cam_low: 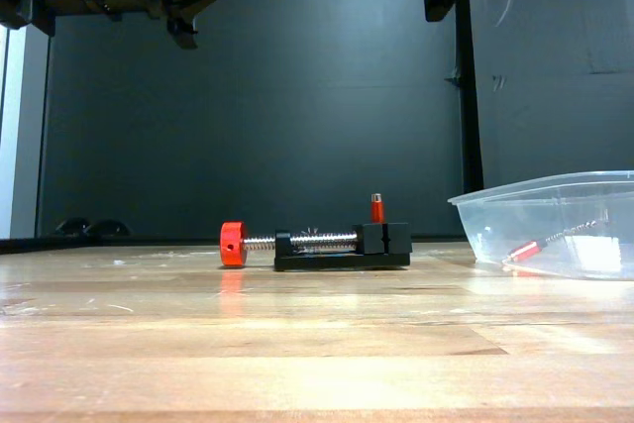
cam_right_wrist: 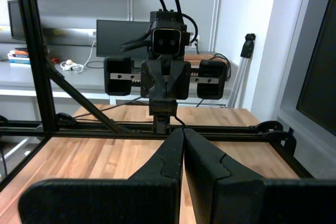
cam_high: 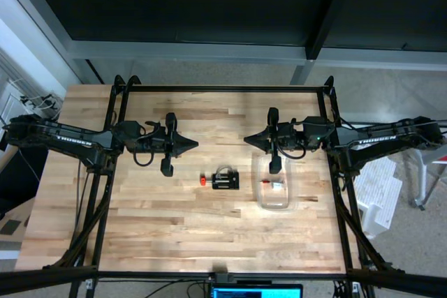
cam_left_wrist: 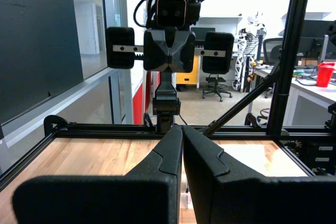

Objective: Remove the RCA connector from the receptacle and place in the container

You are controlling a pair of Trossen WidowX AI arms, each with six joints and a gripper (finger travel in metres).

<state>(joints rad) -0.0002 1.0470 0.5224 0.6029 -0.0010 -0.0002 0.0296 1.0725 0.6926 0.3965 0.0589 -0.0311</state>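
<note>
1. The RCA connector (cam_low: 525,250) lies on the floor of the container (cam_low: 482,227), near the wall that faces the receptacle (cam_low: 386,242) and just beside a pale square piece (cam_high: 278,185); judged from this, the pulling-out and the drop look done.
2. The connector looks tiny, light and stiff; its round, smooth body would probably roll on a flat floor or slip out of a loose pinch; if it had to be taken up again, the red body seems a better hold than the narrower silvery tip; the thin clear container would probably slide if nudged.
3. The left gripper (cam_high: 194,144) hangs high over the table (cam_high: 174,235), to the left of the receptacle and beyond it, jaws pressed together on nothing; the right gripper (cam_high: 246,141) hangs equally high, near the container's far end, jaws likewise pressed together and empty.
4. The low view shows the connector's red body and silvery tip through the clear wall; it also shows a short red stub (cam_low: 376,208) with a pale cap standing on the receptacle's block, at the end away from the red knob (cam_low: 233,244); what that stub is cannot be told.
5. The high view does not resolve the stub and shows a silvery loop there; it does give the layout, with the receptacle and container near each other but apart.
6. The wrist views show only each arm's meeting jaws, the opposite arm and some table; no task thing appears in them.
</note>
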